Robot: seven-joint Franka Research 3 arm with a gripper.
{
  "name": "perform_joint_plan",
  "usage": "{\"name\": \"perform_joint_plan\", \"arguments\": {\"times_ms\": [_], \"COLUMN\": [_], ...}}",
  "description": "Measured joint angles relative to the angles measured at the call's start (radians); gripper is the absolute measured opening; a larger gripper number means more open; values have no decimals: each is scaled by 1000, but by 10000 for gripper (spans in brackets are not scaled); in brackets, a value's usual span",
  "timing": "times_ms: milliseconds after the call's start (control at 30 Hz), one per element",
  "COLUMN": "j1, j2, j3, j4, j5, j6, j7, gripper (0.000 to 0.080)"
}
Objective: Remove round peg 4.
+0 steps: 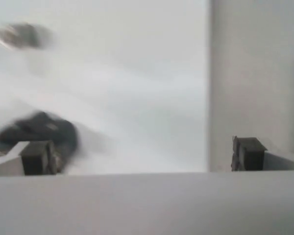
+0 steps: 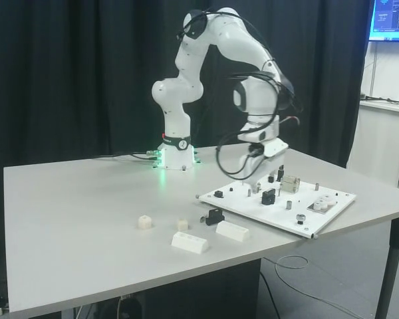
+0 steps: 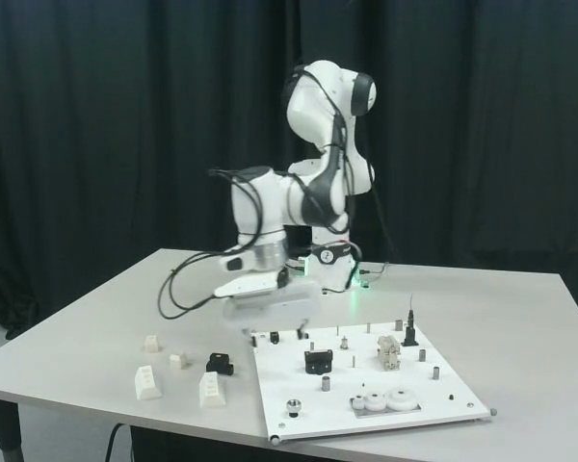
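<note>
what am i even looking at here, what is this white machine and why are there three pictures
The white machine is a robot arm bolted on a grey table. Two pictures come from cameras standing in the room, on different sides. The blurry one comes from a camera on the arm's wrist, looking down past its two black fingertips.

The gripper, with its jaws apart and holding nothing, hangs above the edge of a white board that carries small pegs and fittings. Beside the board on the table lie several small white blocks and a black part. I cannot tell which peg is number 4.
</note>
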Motion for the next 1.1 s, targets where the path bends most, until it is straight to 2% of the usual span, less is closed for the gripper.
{"name": "perform_joint_plan", "arguments": {"times_ms": [233, 500, 1100], "j1": [68, 118, 136], "j2": [16, 57, 165], "j3": [7, 8, 22], "j4": [0, 10, 88], "j5": [0, 0, 0], "j6": [35, 79, 85], "j7": [89, 146, 195], "gripper": [800, 800, 800]}}
